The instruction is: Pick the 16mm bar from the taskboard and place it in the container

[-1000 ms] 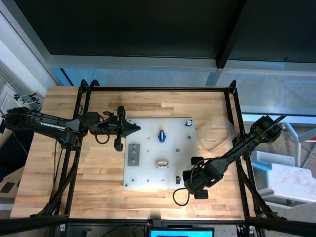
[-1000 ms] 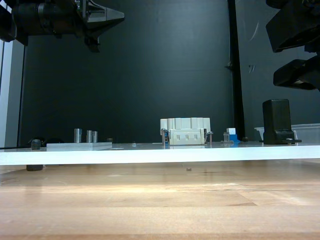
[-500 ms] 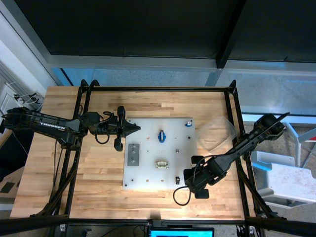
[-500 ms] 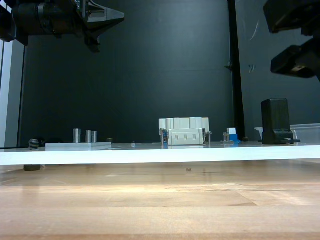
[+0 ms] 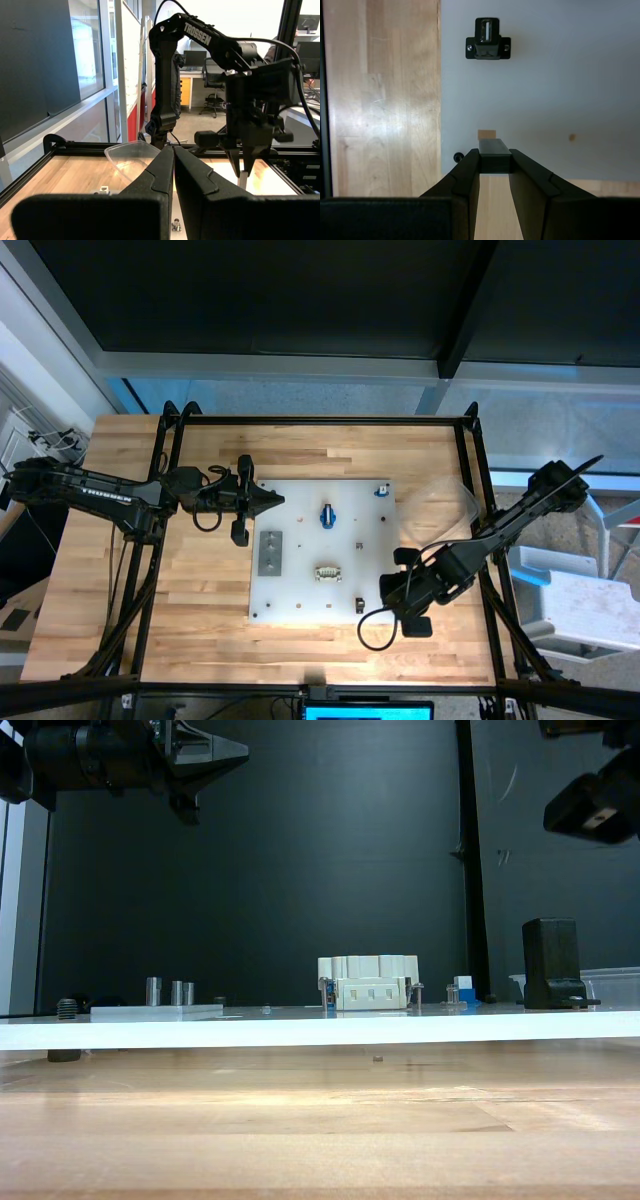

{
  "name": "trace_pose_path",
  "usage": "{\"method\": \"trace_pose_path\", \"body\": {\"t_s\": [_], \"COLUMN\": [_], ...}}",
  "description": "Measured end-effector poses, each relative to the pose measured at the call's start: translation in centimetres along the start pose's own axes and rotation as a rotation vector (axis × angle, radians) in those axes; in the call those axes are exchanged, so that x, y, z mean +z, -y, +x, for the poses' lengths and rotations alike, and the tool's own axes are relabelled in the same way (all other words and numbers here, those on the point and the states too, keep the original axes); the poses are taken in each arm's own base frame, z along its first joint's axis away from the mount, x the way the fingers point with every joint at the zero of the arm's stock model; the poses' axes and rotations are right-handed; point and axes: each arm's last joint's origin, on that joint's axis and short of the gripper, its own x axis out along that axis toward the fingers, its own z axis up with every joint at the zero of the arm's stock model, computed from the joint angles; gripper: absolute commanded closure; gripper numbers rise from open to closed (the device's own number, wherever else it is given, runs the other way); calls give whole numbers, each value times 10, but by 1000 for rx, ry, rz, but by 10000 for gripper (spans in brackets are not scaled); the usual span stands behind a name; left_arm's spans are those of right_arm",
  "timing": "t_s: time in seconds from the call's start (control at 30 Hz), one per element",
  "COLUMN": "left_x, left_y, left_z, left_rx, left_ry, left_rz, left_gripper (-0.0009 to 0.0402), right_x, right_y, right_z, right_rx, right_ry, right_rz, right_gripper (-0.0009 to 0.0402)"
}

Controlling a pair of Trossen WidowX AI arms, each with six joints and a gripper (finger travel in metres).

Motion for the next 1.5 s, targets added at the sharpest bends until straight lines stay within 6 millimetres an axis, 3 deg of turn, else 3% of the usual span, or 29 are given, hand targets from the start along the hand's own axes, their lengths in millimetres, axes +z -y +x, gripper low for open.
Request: {"method": "trace_pose_path", "body": {"t_s": [0.3,0.63,1.03,1.5], "left_x": [0,0,0,0], "left_y": [0,0,0,0], "left_z": [0,0,0,0], "left_rx": [0,0,0,0], "left_ry": [0,0,0,0], "left_rz": [0,0,0,0], "left_gripper": [393,393,393,393], "right_x": [-3,1,0,-20], "right_y": [9,21,65,118], "right_z": [-24,-31,-43,-50], "right_rx": [29,15,-59,-140], "right_ry": [52,70,51,43], "right_rz": [18,57,197,380], "right_gripper": [380,380,380,380]}}
